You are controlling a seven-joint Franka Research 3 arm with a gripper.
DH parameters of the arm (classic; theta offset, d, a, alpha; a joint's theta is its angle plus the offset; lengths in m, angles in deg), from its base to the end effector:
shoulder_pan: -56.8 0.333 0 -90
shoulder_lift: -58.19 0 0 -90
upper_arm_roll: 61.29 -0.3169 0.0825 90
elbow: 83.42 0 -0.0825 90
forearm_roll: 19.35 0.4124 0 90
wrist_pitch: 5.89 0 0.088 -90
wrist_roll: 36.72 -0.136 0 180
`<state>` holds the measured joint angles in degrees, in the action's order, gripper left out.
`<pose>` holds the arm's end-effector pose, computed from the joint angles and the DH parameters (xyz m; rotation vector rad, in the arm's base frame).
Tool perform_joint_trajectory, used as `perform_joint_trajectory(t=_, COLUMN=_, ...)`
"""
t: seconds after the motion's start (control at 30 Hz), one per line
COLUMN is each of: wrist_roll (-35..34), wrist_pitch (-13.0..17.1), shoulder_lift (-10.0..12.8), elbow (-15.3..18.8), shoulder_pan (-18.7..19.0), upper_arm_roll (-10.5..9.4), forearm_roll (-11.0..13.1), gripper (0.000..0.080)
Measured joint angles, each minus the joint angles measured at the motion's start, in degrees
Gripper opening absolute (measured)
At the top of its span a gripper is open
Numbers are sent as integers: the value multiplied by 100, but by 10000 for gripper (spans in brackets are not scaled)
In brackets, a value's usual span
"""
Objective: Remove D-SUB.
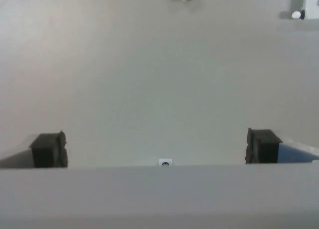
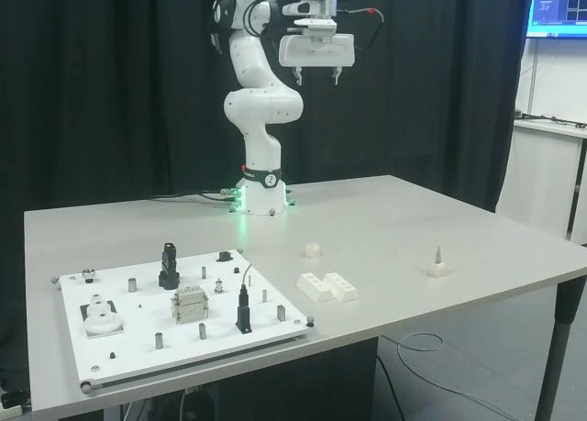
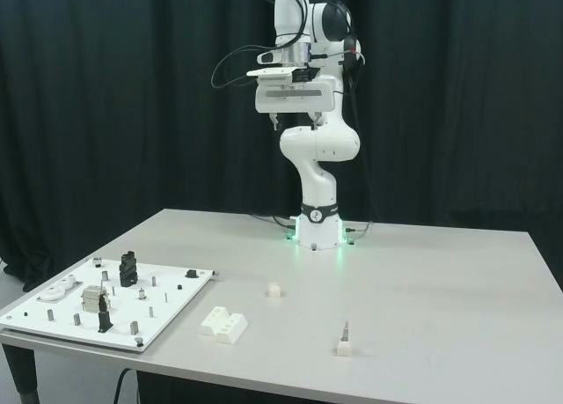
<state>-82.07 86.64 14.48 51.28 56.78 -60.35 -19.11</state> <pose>0.3460 -0.0063 0.5608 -2.8684 1.2195 -0.0295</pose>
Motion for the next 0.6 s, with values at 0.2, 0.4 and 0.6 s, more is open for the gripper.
perform_joint_trajectory(t=0.2, wrist_roll=38, wrist_pitch=66, shoulder_lift=36, elbow=-2, shoulder_pan=0, upper_arm_roll=39, forearm_roll=-4, gripper=800)
perform_joint_trajectory(t=0.4, wrist_roll=23, wrist_pitch=181, shoulder_lift=120, elbow=-2, shoulder_pan=-10, upper_arm_roll=58, forearm_roll=-5, gripper=800)
perform_joint_trajectory(t=0.6, wrist_roll=-39, wrist_pitch=295, shoulder_lift=246, elbow=-12, shoulder_pan=-54, upper_arm_roll=62, forearm_roll=-5, gripper=800)
